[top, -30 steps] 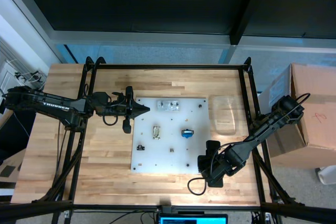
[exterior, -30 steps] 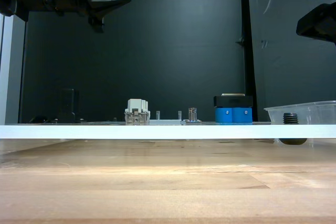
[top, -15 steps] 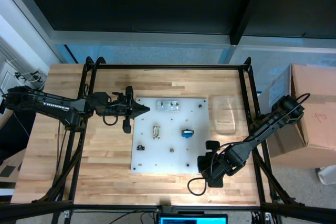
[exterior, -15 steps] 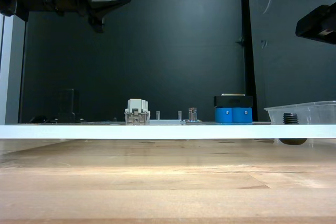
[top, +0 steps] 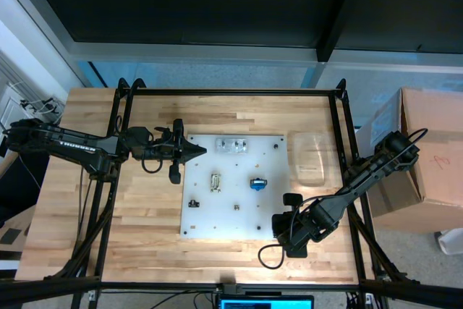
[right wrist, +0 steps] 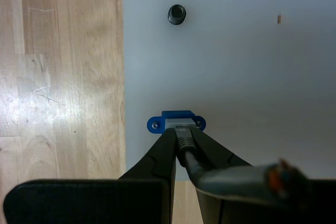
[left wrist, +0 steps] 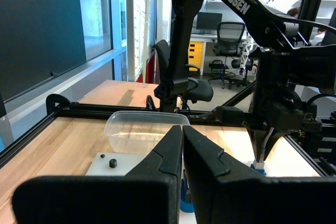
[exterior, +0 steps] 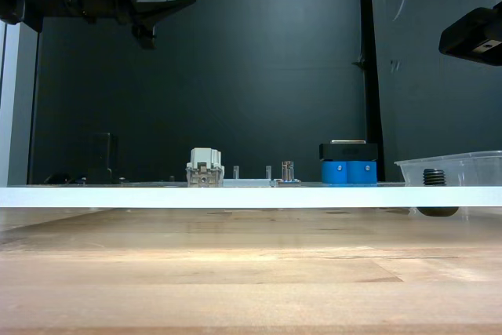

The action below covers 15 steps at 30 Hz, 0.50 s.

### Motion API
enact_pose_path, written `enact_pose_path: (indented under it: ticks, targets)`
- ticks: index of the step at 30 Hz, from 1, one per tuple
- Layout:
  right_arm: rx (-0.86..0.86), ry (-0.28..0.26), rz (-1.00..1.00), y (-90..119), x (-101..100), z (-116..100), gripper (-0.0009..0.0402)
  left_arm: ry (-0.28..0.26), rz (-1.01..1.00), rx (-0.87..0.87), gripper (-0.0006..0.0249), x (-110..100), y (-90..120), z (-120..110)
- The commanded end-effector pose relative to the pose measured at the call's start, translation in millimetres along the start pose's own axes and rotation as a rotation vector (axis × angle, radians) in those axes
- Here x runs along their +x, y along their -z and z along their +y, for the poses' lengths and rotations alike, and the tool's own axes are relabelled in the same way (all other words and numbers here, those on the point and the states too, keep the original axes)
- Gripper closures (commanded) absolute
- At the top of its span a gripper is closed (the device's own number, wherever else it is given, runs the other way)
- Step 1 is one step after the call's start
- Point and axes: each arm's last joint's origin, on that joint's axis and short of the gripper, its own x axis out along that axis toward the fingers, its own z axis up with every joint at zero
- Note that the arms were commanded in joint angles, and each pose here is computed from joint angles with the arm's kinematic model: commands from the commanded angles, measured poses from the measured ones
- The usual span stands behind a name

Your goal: Remove the RJ45 connector from the taskboard and place in the container

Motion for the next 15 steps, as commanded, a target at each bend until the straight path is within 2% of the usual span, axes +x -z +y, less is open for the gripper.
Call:
enact_pose_path:
  ticks: [1,9,15]
  targets:
    - [0.001,-0.007,-0.009,-0.4,-3.3,-0.8,0.0394,0.000,0.000,0.000,0.0243,0.0,0.0,0.1]
    - [-0.005,0.004,-0.035,-2.0,-18.0,-5.4,0.0393,0.000,0.000,0.000,0.0243,0.0,0.0,0.0]
    - [-0.008,-0.021,-0.071,-7.9,-40.7,-9.1,0.0393,0.000,0.000,0.000,0.0243,0.0,0.0,0.0]
